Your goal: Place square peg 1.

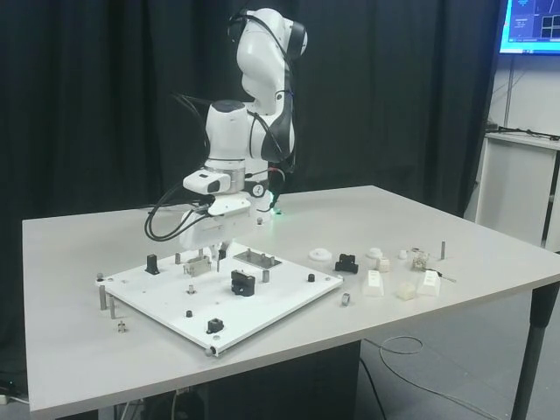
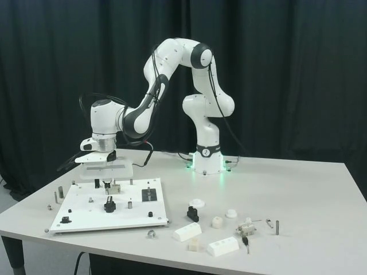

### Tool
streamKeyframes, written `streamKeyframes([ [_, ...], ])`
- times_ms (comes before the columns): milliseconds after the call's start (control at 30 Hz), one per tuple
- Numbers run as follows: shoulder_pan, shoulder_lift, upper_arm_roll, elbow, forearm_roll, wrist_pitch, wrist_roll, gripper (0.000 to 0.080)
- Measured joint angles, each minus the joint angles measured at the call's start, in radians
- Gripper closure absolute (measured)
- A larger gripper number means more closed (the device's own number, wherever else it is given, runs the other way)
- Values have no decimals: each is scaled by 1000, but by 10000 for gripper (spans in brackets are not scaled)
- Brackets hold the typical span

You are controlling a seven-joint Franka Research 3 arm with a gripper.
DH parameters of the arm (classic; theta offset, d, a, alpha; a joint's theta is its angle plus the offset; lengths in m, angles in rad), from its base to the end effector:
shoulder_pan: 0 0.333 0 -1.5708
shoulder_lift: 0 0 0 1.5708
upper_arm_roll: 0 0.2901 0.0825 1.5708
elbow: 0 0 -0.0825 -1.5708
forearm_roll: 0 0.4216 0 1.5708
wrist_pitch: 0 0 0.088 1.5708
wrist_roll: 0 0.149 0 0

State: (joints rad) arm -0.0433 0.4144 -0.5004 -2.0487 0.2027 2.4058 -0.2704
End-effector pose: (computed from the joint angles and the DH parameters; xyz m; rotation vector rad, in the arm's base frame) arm 0.5201 -0.3188 0.1653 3.0278 -0.5954 -0.0294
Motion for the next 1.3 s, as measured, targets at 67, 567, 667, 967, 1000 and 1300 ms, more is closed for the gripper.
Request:
streamKeyframes([
  [67, 0, 0, 0, 0, 0, 1, 0, 767],
  [567, 7, -3, 1, 9, 3, 0, 28, 767],
  [667, 18, -7, 2, 14, 7, -6, 52, 767],
  [967, 78, -37, 7, 33, 13, -46, 143, 767],
  [1000, 87, -41, 8, 36, 14, -52, 156, 767],
  [1300, 174, -70, 9, 69, 14, -121, 279, 767],
])
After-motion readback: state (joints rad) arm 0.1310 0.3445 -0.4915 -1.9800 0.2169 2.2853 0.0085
